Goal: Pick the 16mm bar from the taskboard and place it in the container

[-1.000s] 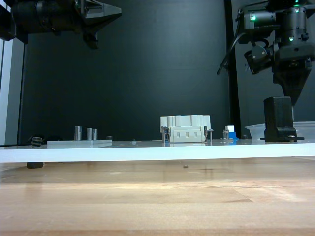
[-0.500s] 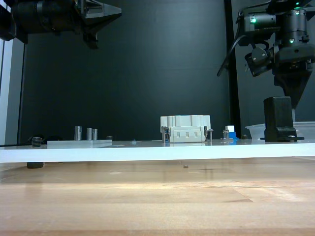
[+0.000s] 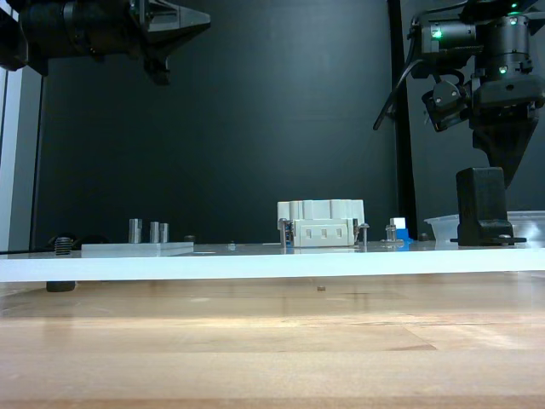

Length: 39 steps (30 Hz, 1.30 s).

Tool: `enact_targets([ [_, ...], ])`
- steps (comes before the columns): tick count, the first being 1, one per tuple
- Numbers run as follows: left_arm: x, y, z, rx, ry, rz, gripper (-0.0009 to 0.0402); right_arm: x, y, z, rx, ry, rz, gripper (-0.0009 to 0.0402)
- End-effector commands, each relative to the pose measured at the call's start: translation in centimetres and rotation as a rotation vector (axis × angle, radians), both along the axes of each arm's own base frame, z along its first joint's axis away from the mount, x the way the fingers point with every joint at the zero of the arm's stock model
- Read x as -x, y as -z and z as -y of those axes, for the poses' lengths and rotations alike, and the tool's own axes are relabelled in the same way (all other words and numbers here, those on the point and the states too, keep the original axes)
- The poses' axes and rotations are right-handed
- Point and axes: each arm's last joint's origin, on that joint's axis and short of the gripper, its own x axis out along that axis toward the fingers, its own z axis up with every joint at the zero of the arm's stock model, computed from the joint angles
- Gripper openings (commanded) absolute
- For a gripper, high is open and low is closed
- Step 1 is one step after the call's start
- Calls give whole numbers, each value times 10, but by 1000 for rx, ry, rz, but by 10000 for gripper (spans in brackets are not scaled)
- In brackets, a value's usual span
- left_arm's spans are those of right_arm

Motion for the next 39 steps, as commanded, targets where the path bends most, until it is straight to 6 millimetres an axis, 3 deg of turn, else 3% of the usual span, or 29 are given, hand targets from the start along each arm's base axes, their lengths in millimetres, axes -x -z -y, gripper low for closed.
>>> enact_targets([
  [1, 0, 0, 0, 0, 0, 1, 0, 0, 0, 0, 0, 0, 0, 170],
  [17, 0, 0, 0, 0, 0, 1, 0, 4, 0, -1, -8, 11, -47, 254],
  [39, 0, 0, 0, 0, 0, 1, 0, 4, 0, -1, -10, 19, -47, 259],
])
